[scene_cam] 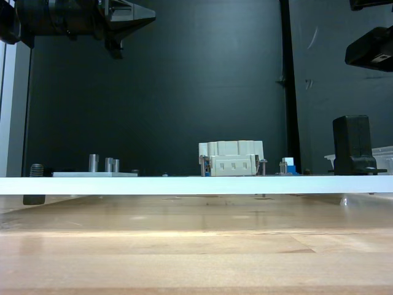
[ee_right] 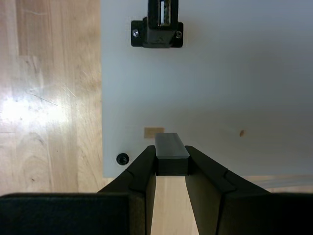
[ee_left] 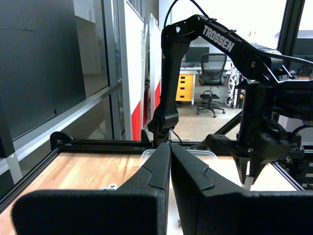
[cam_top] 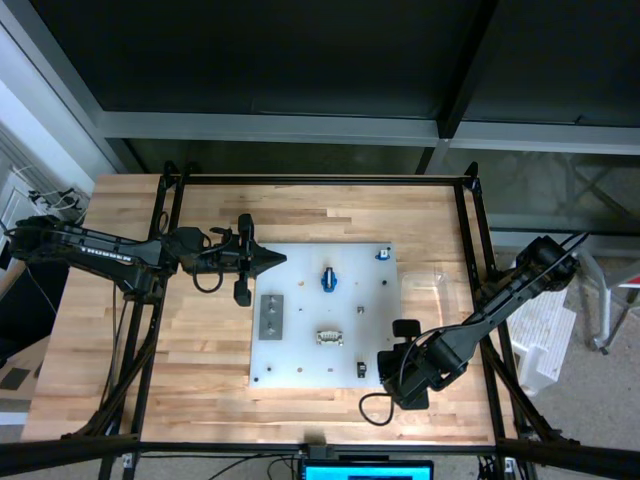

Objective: Pick the 16mm bar and install on taskboard

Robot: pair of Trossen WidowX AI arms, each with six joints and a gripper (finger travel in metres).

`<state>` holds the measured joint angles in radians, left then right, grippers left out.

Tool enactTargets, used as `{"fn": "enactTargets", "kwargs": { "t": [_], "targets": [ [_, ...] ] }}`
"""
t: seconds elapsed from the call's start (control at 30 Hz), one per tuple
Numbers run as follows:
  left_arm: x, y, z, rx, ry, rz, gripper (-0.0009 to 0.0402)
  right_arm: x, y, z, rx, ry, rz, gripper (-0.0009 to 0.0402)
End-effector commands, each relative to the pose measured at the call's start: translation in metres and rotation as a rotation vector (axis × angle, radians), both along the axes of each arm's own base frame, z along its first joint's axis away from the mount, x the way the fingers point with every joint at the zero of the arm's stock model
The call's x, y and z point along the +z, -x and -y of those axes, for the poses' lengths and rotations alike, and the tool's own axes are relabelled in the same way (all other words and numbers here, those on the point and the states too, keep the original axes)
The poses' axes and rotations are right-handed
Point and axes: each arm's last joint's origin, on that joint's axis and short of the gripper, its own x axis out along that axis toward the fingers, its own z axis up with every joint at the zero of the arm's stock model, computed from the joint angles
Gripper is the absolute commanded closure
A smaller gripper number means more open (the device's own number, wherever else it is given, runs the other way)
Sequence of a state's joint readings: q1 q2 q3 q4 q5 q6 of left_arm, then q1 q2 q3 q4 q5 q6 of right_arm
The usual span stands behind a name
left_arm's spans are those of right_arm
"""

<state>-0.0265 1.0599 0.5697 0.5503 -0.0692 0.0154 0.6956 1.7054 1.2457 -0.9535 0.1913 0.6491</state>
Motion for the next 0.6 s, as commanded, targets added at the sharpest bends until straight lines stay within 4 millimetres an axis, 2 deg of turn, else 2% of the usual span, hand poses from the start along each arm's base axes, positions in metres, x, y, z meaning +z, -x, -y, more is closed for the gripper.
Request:
{"fn": "enactTargets", "kwargs": {
  "t": [0.03,0.6],
  "targets": [
    [0.0000,-0.0001,0.0000,0.000,0.000,0.000,0.0393,-0.0006,-0.0002,-0.0014,-0.007,-0.003,0.001,0.0393],
    [0.0000,-0.0001,-0.0001,0.000,0.000,0.000,0.0393,-0.0102,-0.0012,-0.0077,-0.007,0.006,-0.012,0.0393]
  ]
}}
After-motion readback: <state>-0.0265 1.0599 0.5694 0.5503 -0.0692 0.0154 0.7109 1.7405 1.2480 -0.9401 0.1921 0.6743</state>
